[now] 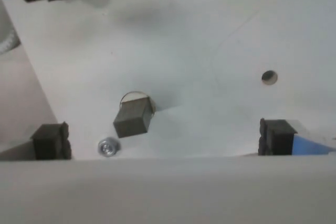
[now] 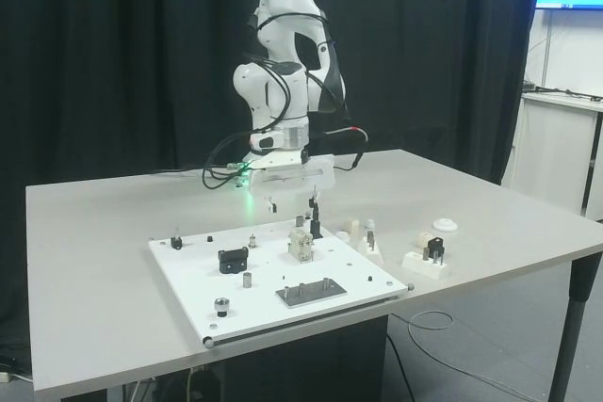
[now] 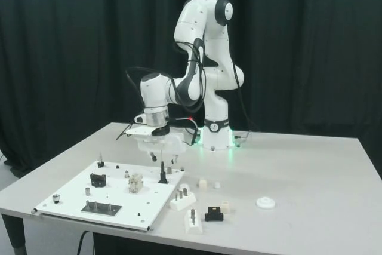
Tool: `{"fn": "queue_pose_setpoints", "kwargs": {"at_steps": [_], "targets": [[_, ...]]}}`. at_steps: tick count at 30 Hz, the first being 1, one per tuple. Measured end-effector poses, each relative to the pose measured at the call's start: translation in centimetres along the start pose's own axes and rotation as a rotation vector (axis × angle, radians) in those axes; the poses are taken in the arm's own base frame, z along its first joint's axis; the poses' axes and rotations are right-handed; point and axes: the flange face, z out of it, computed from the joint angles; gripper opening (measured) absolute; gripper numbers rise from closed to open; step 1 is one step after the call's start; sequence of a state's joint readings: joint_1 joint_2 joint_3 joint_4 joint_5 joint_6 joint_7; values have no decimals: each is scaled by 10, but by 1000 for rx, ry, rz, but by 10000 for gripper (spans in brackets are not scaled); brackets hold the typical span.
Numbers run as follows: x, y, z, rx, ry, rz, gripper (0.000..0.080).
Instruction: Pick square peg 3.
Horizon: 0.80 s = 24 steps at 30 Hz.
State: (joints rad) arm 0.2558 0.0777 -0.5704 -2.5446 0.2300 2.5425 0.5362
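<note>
The claw (image 1: 163,140) hangs spread above the white board (image 1: 210,40) — the peg (image 1: 133,116) stands upright below, nearer one finger (image 1: 51,141) than the gap's middle.

Square peg (image 1: 133,118) upright on board (image 1: 210,51), below gripper (image 1: 163,142)

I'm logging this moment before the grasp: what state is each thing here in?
pincer: open, holding nothing, fingers either side of the view, above the board.
square peg: standing on the white board, seated at a hole, not gripped, nearer one finger than the other.
screw: set in the board beside the peg, apart from it.
arm: bent over the board's far edge.
</note>
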Motion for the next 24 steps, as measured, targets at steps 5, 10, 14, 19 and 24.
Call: {"fn": "queue_pose_setpoints", "kwargs": {"at_steps": [5,10,14,19,24], "targets": [[-2,-2,-10,10,-24,37,800],[-5,-2,-21,15,-49,70,800],[-7,-2,-30,8,-69,89,800],[-11,-4,-46,-17,-76,121,800],[-17,-6,-64,-50,-61,150,800]]}}
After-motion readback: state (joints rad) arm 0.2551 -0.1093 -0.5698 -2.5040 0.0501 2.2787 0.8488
